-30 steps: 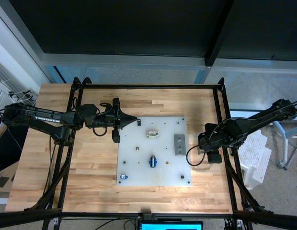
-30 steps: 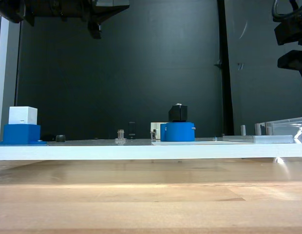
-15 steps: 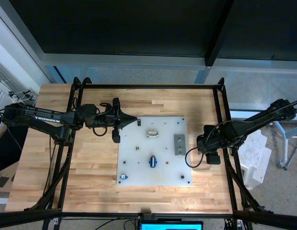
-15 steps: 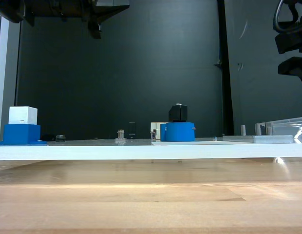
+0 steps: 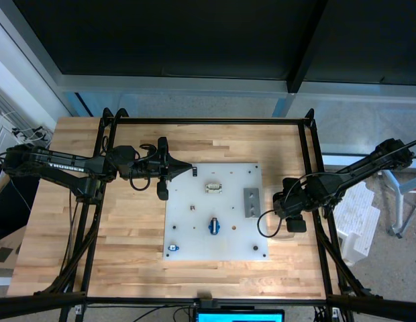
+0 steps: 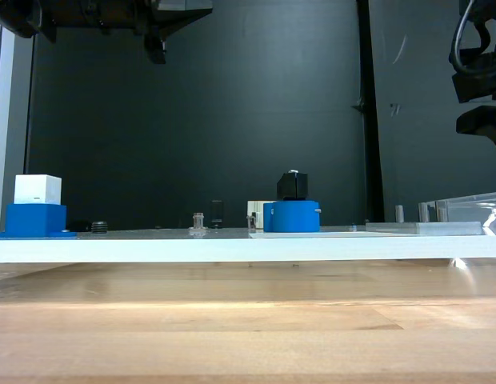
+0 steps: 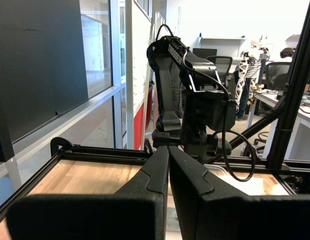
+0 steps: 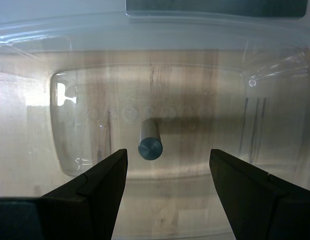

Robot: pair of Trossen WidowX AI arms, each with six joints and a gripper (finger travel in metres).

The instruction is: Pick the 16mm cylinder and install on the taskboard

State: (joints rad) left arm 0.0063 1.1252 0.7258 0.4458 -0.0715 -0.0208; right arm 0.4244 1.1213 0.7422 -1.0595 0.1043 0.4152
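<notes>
Overhead, the board (image 5: 194, 228) lies mid-table. The left gripper (image 5: 192, 170) hangs over the board's far left corner. The right gripper (image 5: 294, 221) is just off the board's right edge, above the tray (image 5: 278, 231) beside the board. The cylinder is too small to make out from up here

From table height, the board (image 6: 232, 246) carries a blue fitting (image 6: 291, 216), and the tray (image 6: 464, 212) shows past the board's right end. Both grippers hang high above board level: the left gripper (image 6: 156, 50) over the board's left part, the right gripper (image 6: 482, 120) over the tray

Left wrist: the left gripper (image 7: 168, 167) is clenched on nothing, fingers pressed together, pointing across the board at the right arm (image 7: 195, 100)

Right wrist: the right gripper (image 8: 167, 165) is spread wide and empty, looking down into the tray (image 8: 275, 100). The cylinder (image 8: 149, 139) lies on its side on the tray floor, off the board, in line between the fingers (image 8: 95, 190) but untouched
</notes>
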